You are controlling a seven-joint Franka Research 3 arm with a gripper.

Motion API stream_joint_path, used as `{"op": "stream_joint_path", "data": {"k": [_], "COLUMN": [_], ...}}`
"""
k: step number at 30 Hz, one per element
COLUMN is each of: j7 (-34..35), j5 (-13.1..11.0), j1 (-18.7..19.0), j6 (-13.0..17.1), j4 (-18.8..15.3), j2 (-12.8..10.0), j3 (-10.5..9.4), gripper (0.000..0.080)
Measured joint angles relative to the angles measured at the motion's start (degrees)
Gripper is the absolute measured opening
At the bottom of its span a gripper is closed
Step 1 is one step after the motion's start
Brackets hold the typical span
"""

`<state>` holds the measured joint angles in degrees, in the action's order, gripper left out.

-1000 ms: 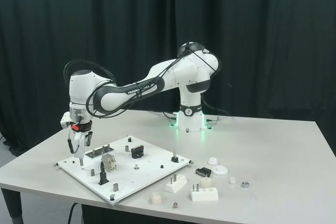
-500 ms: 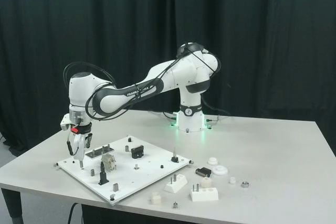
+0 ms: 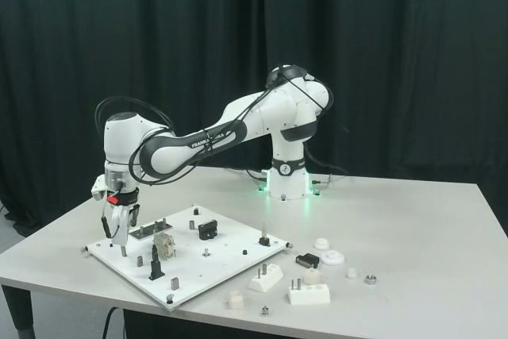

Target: Insert round peg 3.

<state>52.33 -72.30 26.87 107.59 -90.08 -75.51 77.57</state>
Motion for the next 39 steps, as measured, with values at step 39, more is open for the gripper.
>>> {"op": "stream_joint_path", "data": {"k": [39], "j7": [1.81], "j5": [1.15], "j1": [0.58], "j6": [-0.16], "j4": [0.32], "j2": [0.08], "j3": [-0.14], "gripper": [0.0104]}}
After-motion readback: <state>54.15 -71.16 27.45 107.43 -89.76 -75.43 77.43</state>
